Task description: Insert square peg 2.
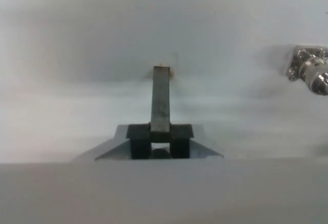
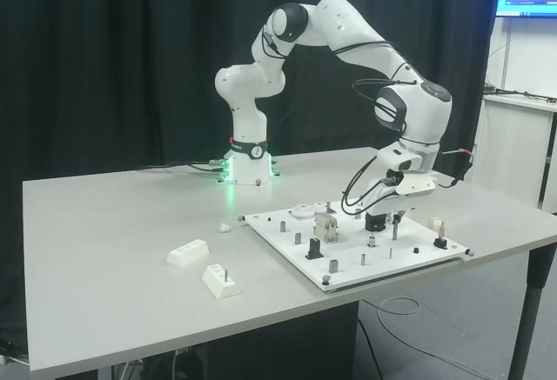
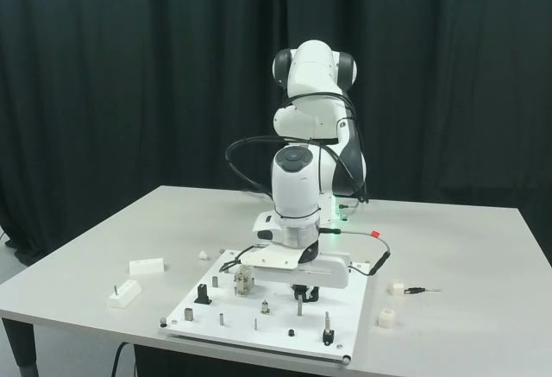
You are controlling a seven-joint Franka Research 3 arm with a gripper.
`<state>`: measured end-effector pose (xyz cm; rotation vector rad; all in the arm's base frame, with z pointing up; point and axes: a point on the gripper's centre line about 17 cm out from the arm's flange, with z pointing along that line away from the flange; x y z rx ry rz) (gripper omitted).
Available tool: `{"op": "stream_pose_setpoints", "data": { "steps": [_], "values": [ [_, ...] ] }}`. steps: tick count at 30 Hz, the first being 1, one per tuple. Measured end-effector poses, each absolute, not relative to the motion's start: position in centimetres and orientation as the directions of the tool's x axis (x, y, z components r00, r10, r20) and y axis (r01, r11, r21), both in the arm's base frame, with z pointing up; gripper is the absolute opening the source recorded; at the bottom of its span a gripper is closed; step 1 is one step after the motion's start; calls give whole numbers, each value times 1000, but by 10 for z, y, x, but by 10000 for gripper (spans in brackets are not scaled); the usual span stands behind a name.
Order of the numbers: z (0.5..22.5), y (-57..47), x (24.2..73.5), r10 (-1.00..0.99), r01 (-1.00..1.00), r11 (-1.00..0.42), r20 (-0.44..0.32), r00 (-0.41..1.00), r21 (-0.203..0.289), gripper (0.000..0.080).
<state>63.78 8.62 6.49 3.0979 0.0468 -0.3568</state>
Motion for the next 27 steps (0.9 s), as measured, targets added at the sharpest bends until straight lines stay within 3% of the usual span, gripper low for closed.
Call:
{"op": "stream_pose_setpoints", "data": {
  "steps": [12, 13, 18, 19, 25, 26, 27],
  "values": [
    [64, 88, 640, 31, 36, -999, -217, 976, 20, 70],
    [64, 88, 640, 31, 36, -999, -217, 976, 20, 549],
    [64, 88, 641, 33, 39, -999, -214, 976, 22, 549],
    [64, 88, 641, 33, 39, -999, -213, 976, 23, 730],
    [66, 88, 642, 34, 40, -999, -210, 977, 24, 730],
    [66, 88, 642, 34, 40, -999, -210, 977, 24, 786],
    [66, 88, 642, 34, 40, -999, -209, 977, 24, 786]
  ]
}}
